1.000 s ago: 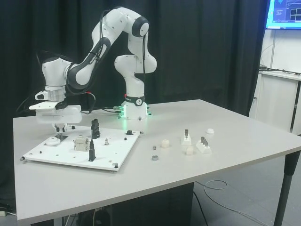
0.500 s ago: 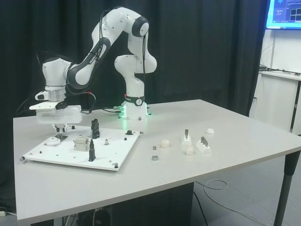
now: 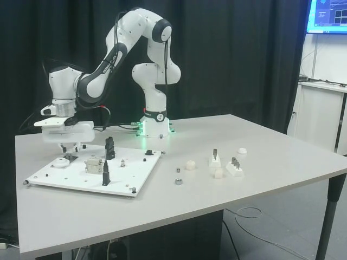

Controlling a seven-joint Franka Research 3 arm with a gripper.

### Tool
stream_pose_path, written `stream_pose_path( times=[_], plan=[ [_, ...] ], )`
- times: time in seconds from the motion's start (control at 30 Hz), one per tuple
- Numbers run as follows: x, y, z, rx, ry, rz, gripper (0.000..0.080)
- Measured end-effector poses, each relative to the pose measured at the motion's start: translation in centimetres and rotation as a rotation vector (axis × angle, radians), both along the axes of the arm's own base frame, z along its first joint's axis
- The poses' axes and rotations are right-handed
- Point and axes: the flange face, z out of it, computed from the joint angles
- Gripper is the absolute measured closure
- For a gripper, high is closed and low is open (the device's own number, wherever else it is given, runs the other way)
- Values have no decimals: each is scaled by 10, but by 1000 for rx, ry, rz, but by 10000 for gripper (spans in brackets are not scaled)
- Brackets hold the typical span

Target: Insert small gear.

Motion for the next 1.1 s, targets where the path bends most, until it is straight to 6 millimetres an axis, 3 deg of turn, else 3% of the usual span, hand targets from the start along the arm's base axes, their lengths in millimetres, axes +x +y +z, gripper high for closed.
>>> stream_pose_path(
  times=[0.03, 0.07, 0.4, 0.43, 0.73, 1.1],
  plan=[
    [0, 0, 0, -1, -1, 8, 610],
    [0, 0, 0, -2, -2, 18, 244],
    [-1, -6, 11, -35, -5, 56, 244],
    [-2, -7, 13, -39, -4, 59, 16],
    [-9, -12, 28, -58, -1, 74, 5],
    [-20, -15, 30, -62, 7, 72, 3]
  ],
)
